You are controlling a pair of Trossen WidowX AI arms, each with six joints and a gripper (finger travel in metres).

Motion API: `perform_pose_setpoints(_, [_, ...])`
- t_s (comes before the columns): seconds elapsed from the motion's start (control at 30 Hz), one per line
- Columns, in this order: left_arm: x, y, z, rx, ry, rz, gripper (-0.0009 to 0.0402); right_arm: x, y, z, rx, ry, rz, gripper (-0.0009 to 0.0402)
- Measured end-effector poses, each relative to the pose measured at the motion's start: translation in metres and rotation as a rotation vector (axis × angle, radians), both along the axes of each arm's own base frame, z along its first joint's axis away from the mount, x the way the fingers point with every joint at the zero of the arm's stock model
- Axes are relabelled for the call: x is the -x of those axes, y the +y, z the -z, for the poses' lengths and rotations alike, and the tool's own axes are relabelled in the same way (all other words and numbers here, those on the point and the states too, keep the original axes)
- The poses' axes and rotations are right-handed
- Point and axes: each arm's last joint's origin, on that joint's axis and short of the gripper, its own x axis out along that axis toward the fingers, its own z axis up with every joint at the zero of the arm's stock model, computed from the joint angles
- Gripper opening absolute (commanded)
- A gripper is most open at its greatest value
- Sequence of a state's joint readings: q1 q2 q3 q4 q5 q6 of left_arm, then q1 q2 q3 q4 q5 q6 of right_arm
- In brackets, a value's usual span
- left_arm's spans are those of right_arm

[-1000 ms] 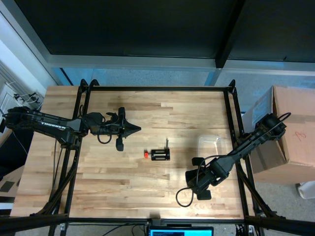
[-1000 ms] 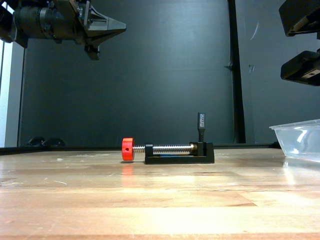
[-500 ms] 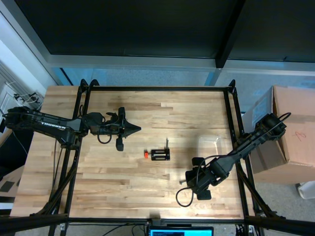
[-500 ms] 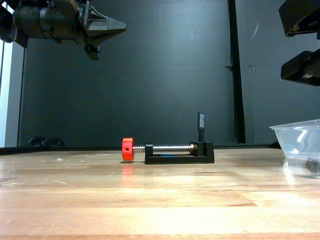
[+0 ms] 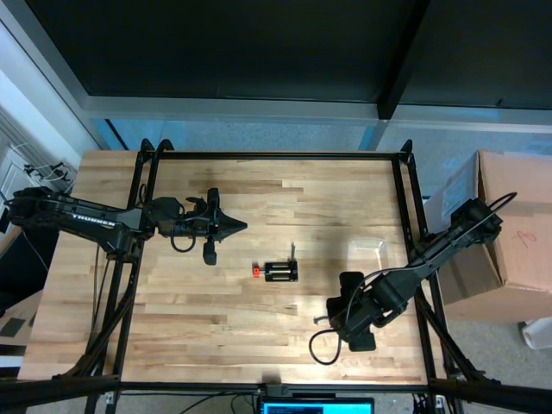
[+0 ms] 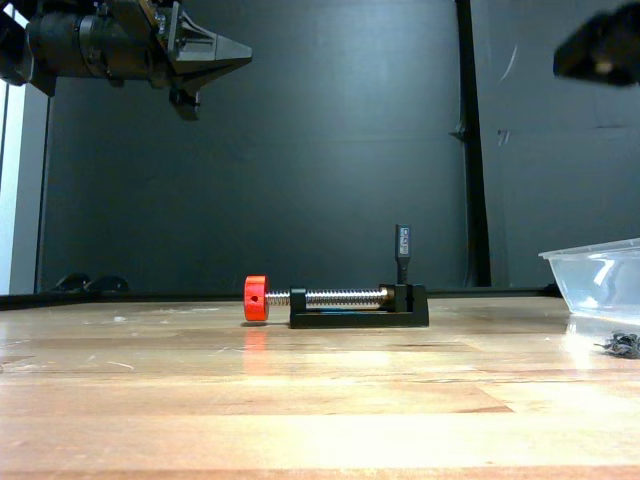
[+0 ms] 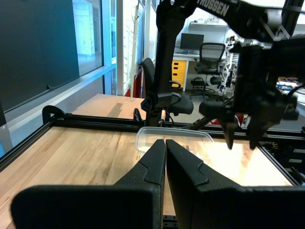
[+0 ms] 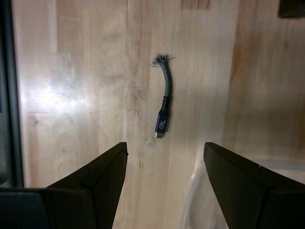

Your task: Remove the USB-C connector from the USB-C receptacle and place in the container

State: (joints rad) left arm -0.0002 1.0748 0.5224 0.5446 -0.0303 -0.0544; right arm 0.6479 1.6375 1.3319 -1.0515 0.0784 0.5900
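High: I see left gripper (image 5: pixel 235 226) left of centre over table (image 5: pixel 259 181); right gripper (image 5: pixel 338 317) lower right, near container (image 5: pixel 366 245).
Low: USB-C connector (image 6: pixel 622 345) lying free on table, lower right, beside container.
Left wrist: jaws pressed together, empty.
Right wrist: jaws wide above USB-C connector, not touching.

A brown cardboard box (image 5: pixel 517 233) stands beyond the wooden tabletop's (image 5: pixel 216 332) right edge; a black metal frame (image 5: pixel 276 156) rims the tabletop.

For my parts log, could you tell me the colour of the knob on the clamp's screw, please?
The knob is red, clearest in the low view.
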Motion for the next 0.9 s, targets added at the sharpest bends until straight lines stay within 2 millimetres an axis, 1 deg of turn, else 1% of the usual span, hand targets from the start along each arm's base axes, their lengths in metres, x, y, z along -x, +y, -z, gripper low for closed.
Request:
perform_pose_setpoints(0.07, [0.000,0.000,0.000,0.000,0.000,0.000,0.0000,0.000,0.000,-0.006,0.002,0.002,-0.001,0.0224])
perform_pose_setpoints(0.13, [0.000,0.000,0.000,0.000,0.000,0.000,0.0000,0.001,0.000,-0.008,0.007,0.009,-0.004,0.0224])
perform_pose_setpoints(0.37, [0.000,0.000,0.000,0.000,0.000,0.000,0.0000,-0.003,-0.001,-0.002,0.023,0.022,-0.012,0.0224])
perform_pose_setpoints(0.5, [0.000,0.000,0.000,0.000,0.000,0.000,0.0000,-0.016,0.001,0.016,0.056,0.053,-0.045,0.0224])
perform_pose_setpoints(0.67, [0.000,0.000,0.000,0.000,0.000,0.000,0.0000,-0.038,0.004,0.039,0.052,0.033,-0.070,0.0224])
perform_pose_setpoints(0.9, [0.000,0.000,0.000,0.000,0.000,0.000,0.0000,-0.058,0.002,0.067,0.065,0.038,-0.090,0.0224])
